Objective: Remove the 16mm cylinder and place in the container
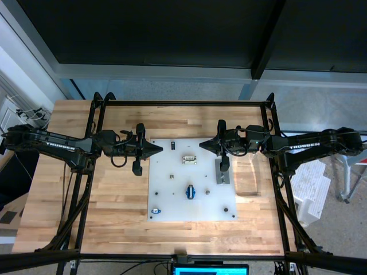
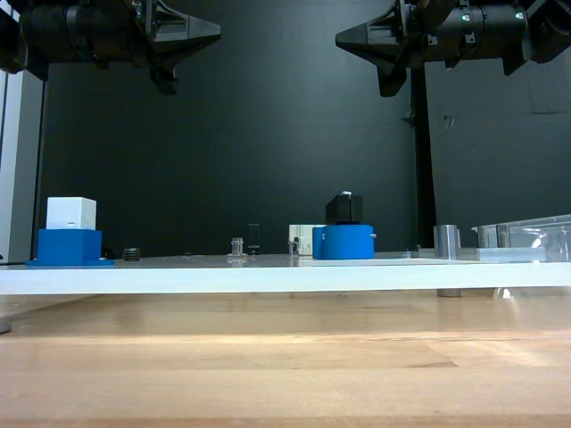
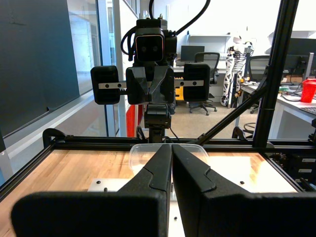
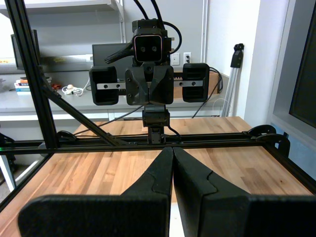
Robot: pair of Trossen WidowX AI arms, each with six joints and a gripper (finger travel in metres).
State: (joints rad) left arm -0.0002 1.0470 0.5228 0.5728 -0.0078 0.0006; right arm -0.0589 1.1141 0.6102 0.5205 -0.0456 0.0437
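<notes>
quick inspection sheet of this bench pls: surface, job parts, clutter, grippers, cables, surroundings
surface: light wooden table carrying a white square board
job's things: small dark grey metal cylinder at the board's near right corner; clear rectangular plastic container right of the board
clutter: blue knob-shaped part, flat grey metal block, blue base with white cube, all on the board
grippers: left gripper shut, high over the board's left edge; right gripper shut, high over its far part
cables: black cable loop on the left arm
surroundings: black metal frame around the table; papers beyond its right edge
</notes>
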